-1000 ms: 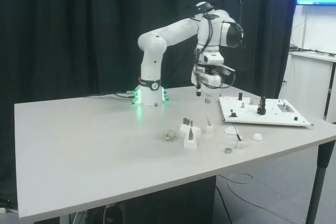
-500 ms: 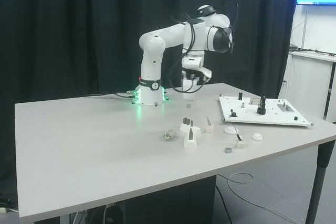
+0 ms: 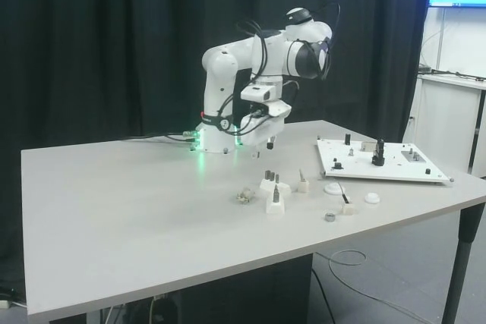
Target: Pick waterproof.
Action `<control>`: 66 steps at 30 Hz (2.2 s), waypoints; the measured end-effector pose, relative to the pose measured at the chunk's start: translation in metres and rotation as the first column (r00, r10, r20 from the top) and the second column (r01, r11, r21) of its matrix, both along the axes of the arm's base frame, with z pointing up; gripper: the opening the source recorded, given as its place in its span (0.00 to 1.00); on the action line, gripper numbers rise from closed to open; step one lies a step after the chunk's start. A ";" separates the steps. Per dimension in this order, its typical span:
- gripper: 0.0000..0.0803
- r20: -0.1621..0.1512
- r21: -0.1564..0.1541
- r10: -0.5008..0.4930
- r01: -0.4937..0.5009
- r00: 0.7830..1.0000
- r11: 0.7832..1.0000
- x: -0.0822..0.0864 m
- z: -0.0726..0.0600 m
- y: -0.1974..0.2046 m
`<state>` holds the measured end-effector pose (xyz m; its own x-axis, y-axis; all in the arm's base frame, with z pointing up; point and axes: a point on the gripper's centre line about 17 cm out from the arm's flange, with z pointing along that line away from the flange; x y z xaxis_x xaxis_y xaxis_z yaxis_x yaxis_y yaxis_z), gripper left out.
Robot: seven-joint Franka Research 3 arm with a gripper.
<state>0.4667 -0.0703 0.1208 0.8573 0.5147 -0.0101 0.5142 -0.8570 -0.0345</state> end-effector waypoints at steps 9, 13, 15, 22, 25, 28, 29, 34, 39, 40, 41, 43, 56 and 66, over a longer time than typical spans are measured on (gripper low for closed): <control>1.00 0.000 0.005 -0.237 0.237 0.972 0.971 -0.006 -0.001 -0.013; 1.00 0.000 0.002 -0.313 0.313 0.950 0.950 -0.008 -0.001 -0.019; 1.00 0.000 0.001 -0.348 0.348 0.938 0.938 -0.009 0.000 -0.022; 1.00 0.004 0.003 -0.420 0.420 0.908 0.908 -0.010 0.000 -0.035; 1.00 0.012 0.008 -0.490 0.489 0.872 0.872 -0.009 0.001 -0.042; 1.00 0.024 0.013 -0.551 0.551 0.834 0.835 -0.007 0.001 -0.050; 1.00 0.028 0.015 -0.562 0.562 0.827 0.827 -0.006 0.001 -0.052; 1.00 0.051 0.031 -0.606 0.605 0.794 0.796 -0.001 0.001 -0.063; 1.00 0.068 0.052 -0.641 0.639 0.765 0.768 0.005 0.001 -0.071; 1.00 0.071 0.056 -0.646 0.644 0.760 0.763 0.006 0.001 -0.072; 1.00 0.075 0.060 -0.651 0.648 0.755 0.759 0.008 0.001 -0.073; 1.00 0.084 0.066 -0.656 0.653 0.750 0.755 0.011 0.001 -0.076; 1.00 0.113 0.096 -0.778 0.772 0.619 0.628 0.028 0.000 -0.093; 1.00 0.112 0.102 -0.890 0.886 0.442 0.453 0.035 -0.007 -0.098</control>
<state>0.5012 -0.1682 0.1134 0.8364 -0.5302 0.1386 -0.5267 -0.8476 -0.0639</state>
